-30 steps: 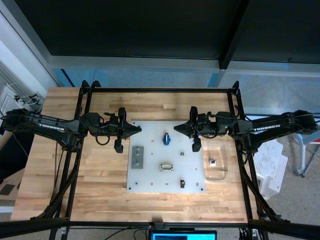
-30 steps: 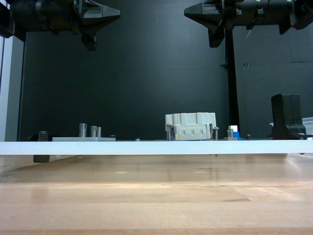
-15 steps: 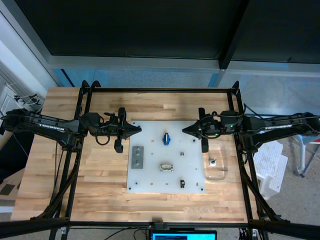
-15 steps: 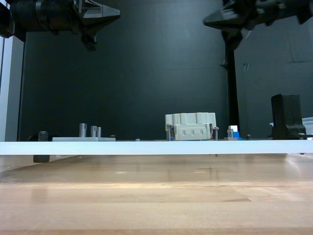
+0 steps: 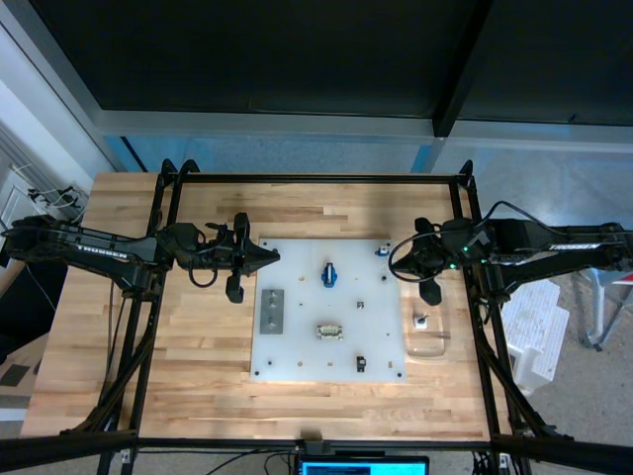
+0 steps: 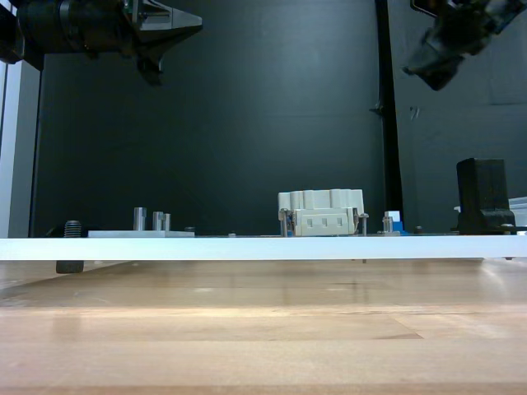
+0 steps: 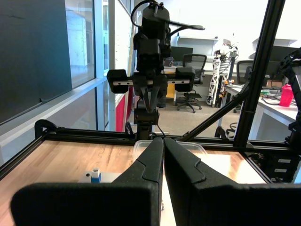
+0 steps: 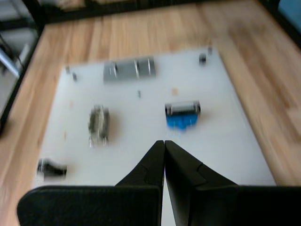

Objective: Pick the USB connector and install on taskboard

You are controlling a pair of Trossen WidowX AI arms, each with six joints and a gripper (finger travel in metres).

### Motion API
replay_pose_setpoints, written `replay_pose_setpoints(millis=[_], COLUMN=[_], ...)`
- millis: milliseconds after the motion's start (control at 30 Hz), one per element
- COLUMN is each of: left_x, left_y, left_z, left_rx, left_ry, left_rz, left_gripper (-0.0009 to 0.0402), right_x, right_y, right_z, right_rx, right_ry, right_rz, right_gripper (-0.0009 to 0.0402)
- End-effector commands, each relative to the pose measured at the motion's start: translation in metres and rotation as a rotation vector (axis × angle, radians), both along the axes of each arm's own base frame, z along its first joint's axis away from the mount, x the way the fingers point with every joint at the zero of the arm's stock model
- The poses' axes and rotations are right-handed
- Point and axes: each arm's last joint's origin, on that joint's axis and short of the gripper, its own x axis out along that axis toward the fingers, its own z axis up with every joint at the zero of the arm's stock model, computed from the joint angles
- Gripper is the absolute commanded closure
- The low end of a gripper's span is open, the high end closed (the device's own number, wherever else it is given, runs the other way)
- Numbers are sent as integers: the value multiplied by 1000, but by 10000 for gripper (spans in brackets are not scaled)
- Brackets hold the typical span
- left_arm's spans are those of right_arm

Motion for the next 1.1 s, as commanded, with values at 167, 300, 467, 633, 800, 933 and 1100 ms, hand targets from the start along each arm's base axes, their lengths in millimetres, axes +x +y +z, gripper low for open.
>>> replay_pose_setpoints(millis=[167, 300, 467, 633, 800, 933, 1100], left_x=[0, 0, 0, 0, 0, 0, 0], left_y=[0, 0, 0, 0, 0, 0, 0], left_z=[0, 0, 0, 0, 0, 0, 0], left_rx=[0, 0, 0, 0, 0, 0, 0], left_ry=[0, 0, -1, 0, 0, 0, 0], left_rz=[0, 0, 0, 0, 0, 0, 0], left_gripper=[393, 393, 393, 393, 393, 393, 393], right_x=[-14, -20, -29, -37, -46, -52, -54], right_y=[9, 16, 23, 33, 39, 44, 51], right_z=[2, -1, -7, -11, -14, -16, -19], right_rx=[-33, -28, -44, -26, -56, -52, -53], right_ry=[153, 211, 304, 366, 412, 456, 499], right_rz=[-1, 13, 21, 51, 48, 60, 82], right_gripper=[394, 394, 394, 394, 393, 393, 393])
